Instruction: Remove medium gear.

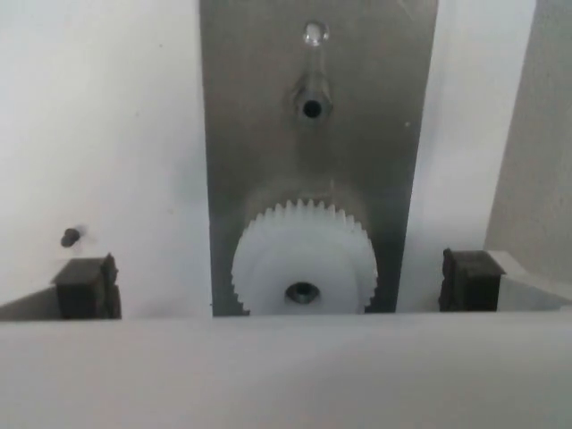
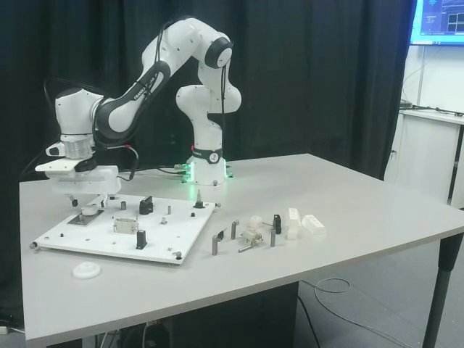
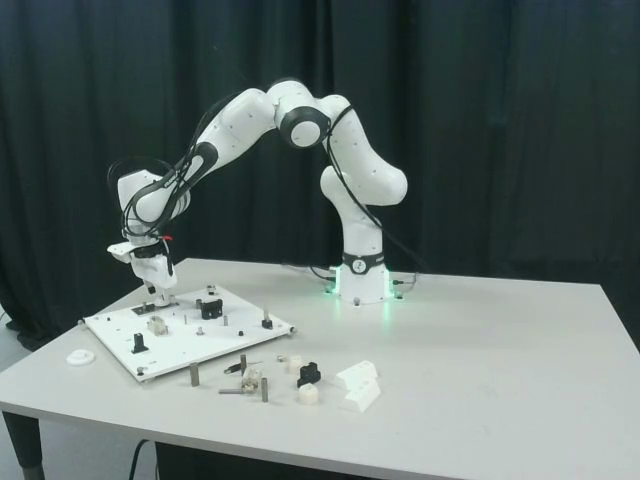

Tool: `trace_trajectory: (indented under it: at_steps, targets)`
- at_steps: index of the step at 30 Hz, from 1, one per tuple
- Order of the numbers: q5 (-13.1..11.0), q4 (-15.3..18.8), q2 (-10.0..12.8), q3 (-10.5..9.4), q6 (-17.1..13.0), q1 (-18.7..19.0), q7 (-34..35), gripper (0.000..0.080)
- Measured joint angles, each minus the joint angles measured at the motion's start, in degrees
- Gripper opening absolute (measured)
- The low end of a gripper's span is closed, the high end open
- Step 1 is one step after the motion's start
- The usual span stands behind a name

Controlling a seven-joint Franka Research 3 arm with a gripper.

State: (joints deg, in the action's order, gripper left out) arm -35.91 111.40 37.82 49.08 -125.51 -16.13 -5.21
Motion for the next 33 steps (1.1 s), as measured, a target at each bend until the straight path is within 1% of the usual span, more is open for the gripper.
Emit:
trace_trajectory:
  at_steps: [21, 33]
  targets:
    - [-0.9, 2.5, 0.0, -0.68, -4.6, 0.3, 0.0, 0.0800]
    - [-1.0, 3.3, 0.0, -1.29, -6.3, 0.3, 0.0, 0.0800]
